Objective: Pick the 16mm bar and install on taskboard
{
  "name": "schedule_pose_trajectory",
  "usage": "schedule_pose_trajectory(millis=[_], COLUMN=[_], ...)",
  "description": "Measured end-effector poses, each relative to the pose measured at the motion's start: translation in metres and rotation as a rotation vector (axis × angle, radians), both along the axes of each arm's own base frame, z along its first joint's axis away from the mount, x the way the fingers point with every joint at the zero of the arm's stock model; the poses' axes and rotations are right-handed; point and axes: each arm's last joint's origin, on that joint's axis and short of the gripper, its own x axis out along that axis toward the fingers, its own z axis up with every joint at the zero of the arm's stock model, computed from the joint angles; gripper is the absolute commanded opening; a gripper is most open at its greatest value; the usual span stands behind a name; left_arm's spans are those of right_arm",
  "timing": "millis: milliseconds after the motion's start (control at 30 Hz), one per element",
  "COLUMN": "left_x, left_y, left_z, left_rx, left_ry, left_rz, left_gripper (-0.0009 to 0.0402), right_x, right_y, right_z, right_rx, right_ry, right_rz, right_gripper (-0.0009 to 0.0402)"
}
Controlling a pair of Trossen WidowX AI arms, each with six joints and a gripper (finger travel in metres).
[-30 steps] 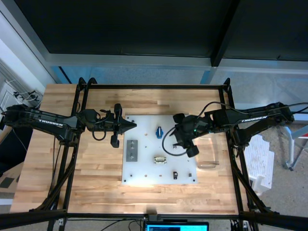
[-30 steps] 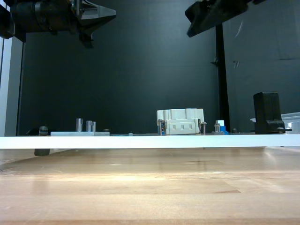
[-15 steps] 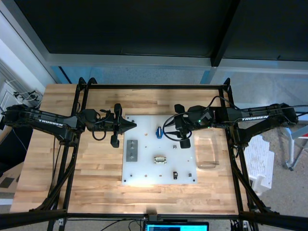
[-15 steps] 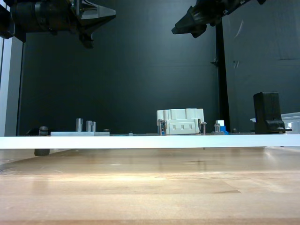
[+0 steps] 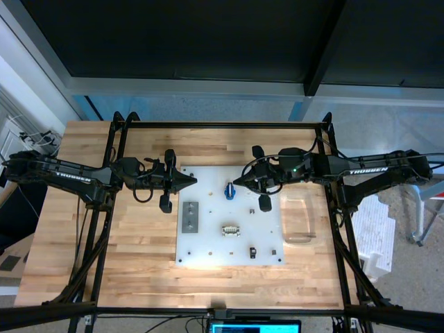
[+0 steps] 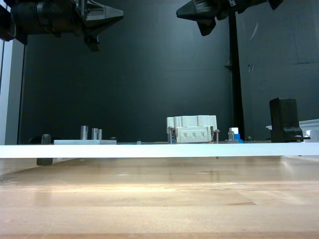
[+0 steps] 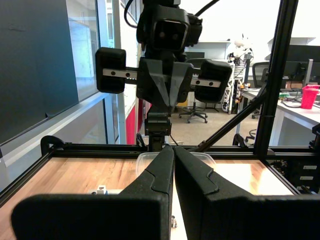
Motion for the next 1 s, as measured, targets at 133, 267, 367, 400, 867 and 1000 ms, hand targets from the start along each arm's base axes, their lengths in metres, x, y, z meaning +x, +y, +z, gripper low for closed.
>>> schedule_pose_trajectory(millis=[133,267,367,400,867,1000], left_x=[0.000,0.000,0.000,0.000,0.000,0.000], left_y=[0.000,0.000,0.000,0.000,0.000,0.000], left_z=[0.000,0.000,0.000,0.000,0.000,0.000], left_rx=[0.000,0.000,0.000,0.000,0.000,0.000], left_ry=[0.000,0.000,-0.001,0.000,0.000,-0.001], left_rz=[0.000,0.000,0.000,0.000,0.000,0.000], left_gripper=[0.0000,0.0000,0.0000,0.0000,0.0000,0.0000], right_x=[-0.001,-0.001,-0.002,-0.002,-0.010,-0.011], right_y=[-0.003,-0.007,-0.008,-0.008,-0.008,-0.008], right_z=[-0.004,-0.009,-0.013,-0.015,-0.032,-0.037], right_rx=[0.033,0.075,0.100,0.109,0.120,0.117], right_ry=[-0.074,-0.136,-0.180,-0.192,-0.308,-0.300], right_rz=[-0.020,-0.035,-0.041,-0.042,-0.043,-0.040], right_gripper=[-0.0002,-0.0001,0.0000,0.0000,0.0000,0.0000])
